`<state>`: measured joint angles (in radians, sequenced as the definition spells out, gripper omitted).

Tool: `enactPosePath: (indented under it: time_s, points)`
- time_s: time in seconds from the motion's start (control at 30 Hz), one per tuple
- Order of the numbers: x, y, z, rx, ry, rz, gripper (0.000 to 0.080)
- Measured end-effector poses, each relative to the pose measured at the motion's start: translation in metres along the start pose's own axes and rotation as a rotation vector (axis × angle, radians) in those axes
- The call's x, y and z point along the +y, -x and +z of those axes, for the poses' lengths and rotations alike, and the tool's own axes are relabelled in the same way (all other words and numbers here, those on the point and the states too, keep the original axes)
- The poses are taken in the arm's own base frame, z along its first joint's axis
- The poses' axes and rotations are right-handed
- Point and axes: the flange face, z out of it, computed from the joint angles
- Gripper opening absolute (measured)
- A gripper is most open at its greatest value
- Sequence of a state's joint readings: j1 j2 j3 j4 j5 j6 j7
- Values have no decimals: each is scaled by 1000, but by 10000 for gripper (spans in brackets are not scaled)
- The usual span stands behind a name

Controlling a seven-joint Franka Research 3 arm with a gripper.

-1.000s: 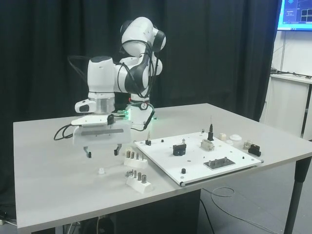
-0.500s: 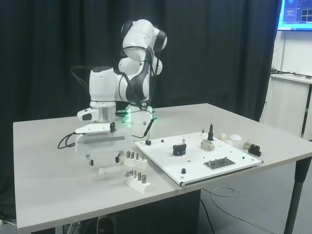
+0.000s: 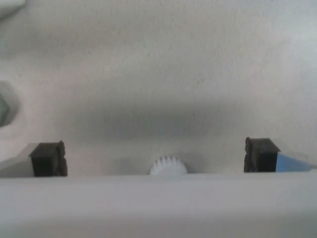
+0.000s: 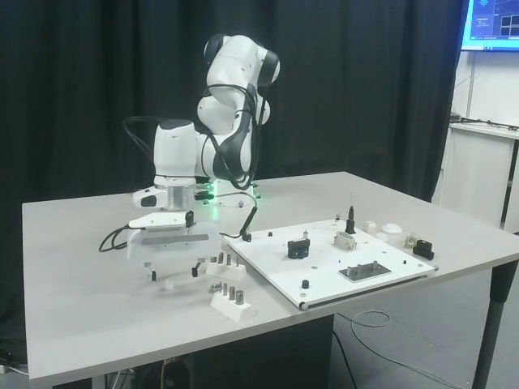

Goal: Pick small gear.

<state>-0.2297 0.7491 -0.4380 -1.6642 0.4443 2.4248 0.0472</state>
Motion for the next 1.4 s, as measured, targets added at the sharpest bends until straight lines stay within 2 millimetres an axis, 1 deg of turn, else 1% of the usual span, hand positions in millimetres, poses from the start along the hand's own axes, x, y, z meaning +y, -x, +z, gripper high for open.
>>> enactPosePath:
  time_s: [0.63, 1.4]
  points:
    - [14, 11, 16, -15, -12, 51, 800]
    - [22, 14, 22, -19, -35, 95, 800]
